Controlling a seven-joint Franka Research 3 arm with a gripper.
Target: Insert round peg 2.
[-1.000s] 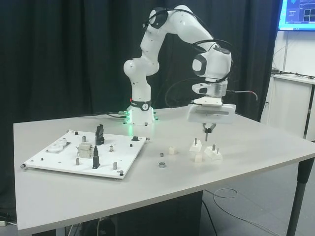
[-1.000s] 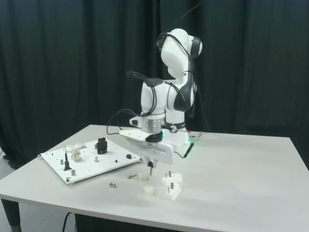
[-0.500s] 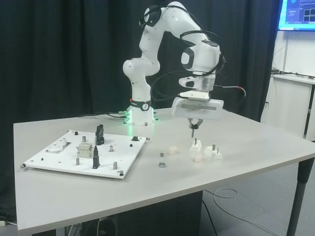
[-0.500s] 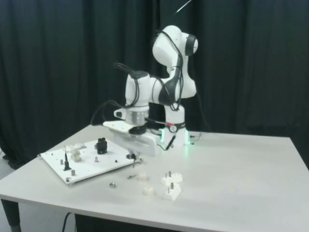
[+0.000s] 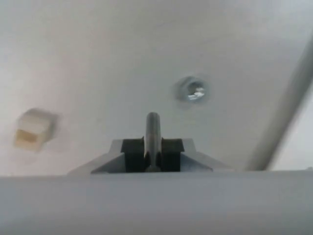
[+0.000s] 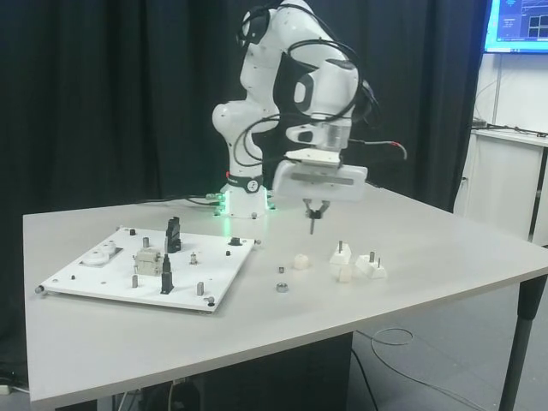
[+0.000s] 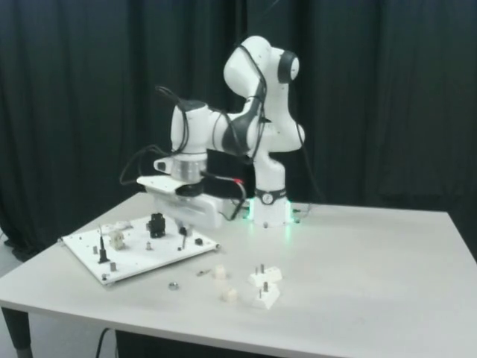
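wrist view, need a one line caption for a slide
End effector shut on a grey metal round peg, carried above the grey table near a small metal ring nut and a small white block.

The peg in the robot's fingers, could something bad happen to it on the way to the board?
Maybe. The fingers pinch only the top of the thin round peg, so it could slip or tilt. It hangs above the table with a small nut and a little white block lying loose below; a dropped peg might roll among them. The white board is crowded with upright parts, so the peg could bump one when coming down.
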